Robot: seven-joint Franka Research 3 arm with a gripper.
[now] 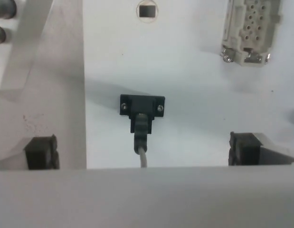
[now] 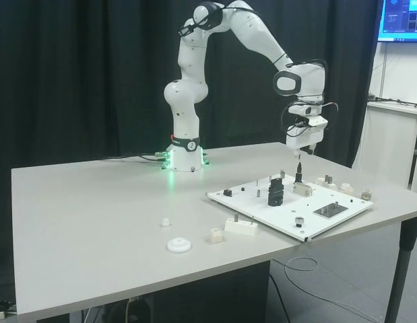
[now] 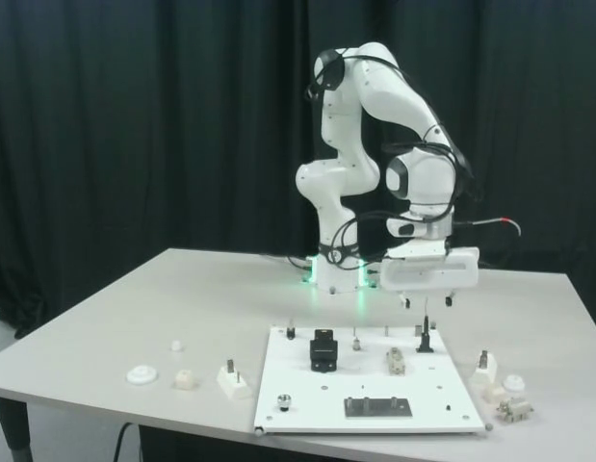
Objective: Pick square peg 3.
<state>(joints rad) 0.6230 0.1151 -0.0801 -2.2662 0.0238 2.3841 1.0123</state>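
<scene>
The peg [image 1: 141, 142], seemingly the thin rod upright in a black holder [image 1: 142, 105] on the board [image 1: 194, 104], stood below the gripper [image 1: 143, 151], whose fingers were spread and empty. An off-centre descent could strike its tip or jam it.

One white board [image 3: 370, 423], one black block [image 3: 323, 348], four loose white parts

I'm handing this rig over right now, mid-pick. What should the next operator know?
Gripper: open, holding nothing, hovering above the far edge of the white board.
Directly below it, between the fingers in the wrist view, a thin upright peg stands in a black base. It is presumably the target, though no label shows.
Done: gripper lined up over the peg.
Left: descend, close on the peg, lift it out.
</scene>
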